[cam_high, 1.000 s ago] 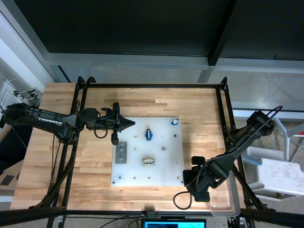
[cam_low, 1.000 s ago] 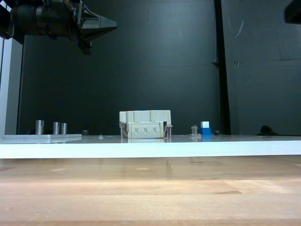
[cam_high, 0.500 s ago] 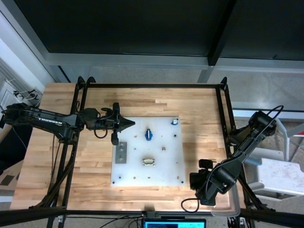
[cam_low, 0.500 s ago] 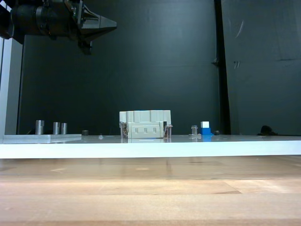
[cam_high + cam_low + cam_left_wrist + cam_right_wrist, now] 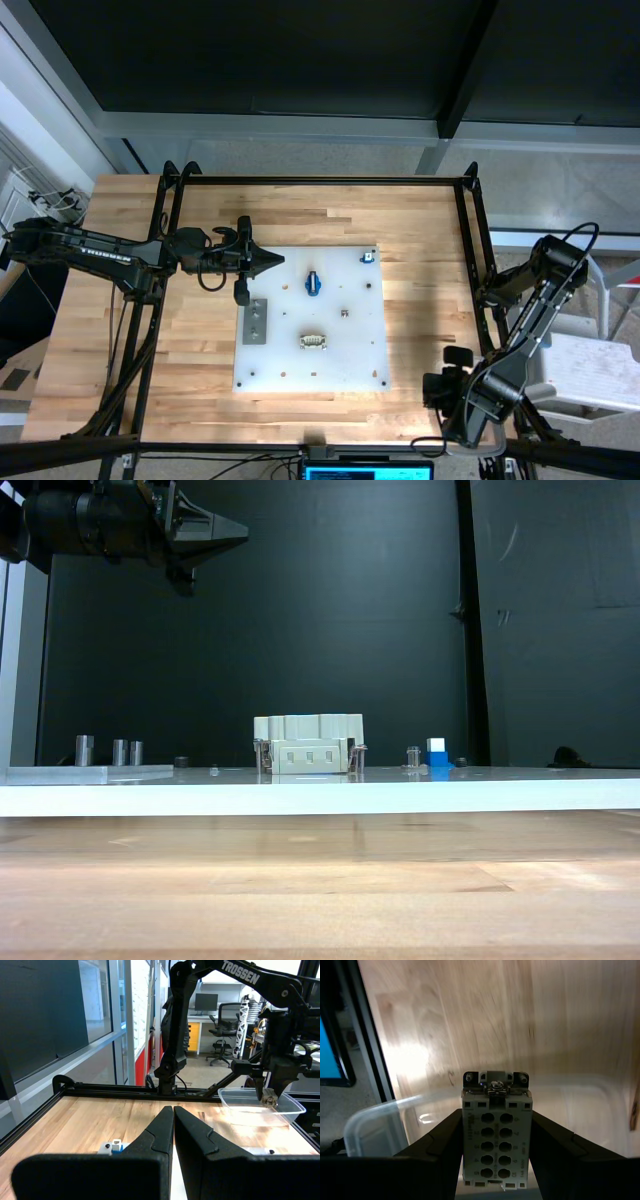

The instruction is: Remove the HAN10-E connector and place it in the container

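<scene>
The wooden table point(image 5: 420, 225) had the white board point(image 5: 350, 320) sitting in the middle, and the clear container point(image 5: 374, 1116) was down at the near right corner of the table.

The left gripper point(image 5: 279, 260) hung in the air above the board's far left corner, pointing inward, fingers pressed flat together with nothing between them.

The right gripper point(image 5: 496, 1114) was way off the board, over the container. It had the HAN10-E connector point(image 5: 495, 1142) pinched between its two fingers, metal end pointing away from the wrist and the face with two rows of round holes towards the camera. From the right wrist view the connector looked to be above the tub's rim with the tub floor behind it, but I couldn't tell if it was touching anything.

On the board itself there was a grey metal block point(image 5: 258, 322) along the left edge, a beige socket housing point(image 5: 313, 342) near the middle, and a small blue upright part point(image 5: 313, 283) further back.
</scene>
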